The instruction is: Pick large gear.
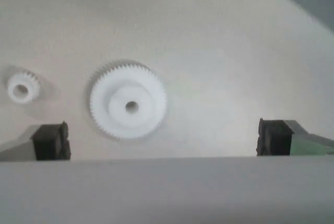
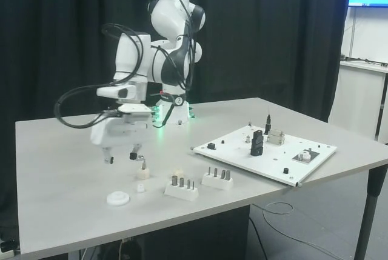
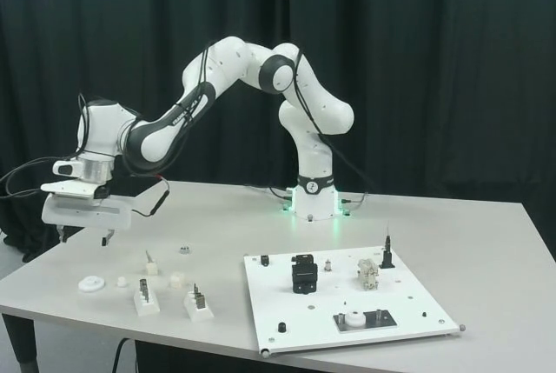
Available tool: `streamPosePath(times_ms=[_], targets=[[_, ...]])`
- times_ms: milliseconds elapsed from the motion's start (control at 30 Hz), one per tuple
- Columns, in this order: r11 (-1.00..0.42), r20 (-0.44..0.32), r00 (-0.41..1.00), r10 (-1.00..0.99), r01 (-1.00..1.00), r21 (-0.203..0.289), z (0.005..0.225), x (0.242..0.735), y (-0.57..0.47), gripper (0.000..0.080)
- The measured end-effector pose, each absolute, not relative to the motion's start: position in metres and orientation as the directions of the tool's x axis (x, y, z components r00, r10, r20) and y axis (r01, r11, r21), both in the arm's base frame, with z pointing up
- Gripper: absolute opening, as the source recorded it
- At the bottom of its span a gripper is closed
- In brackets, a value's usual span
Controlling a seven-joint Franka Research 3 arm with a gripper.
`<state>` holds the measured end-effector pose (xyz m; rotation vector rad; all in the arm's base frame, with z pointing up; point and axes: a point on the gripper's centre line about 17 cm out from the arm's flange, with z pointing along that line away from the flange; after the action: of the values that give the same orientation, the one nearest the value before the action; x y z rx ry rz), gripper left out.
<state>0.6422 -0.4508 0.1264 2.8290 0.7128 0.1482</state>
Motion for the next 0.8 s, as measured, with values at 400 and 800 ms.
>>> streamPosePath(times_ms=[400,800], targets=[[-0.944,0.081,0.954,0.288,0.268,0.193,0.109,0.640,-0.455,0.0800],[-0.943,0.097,0.946,0.309,0.291,0.162,0.077,0.656,-0.460,0.0800]])
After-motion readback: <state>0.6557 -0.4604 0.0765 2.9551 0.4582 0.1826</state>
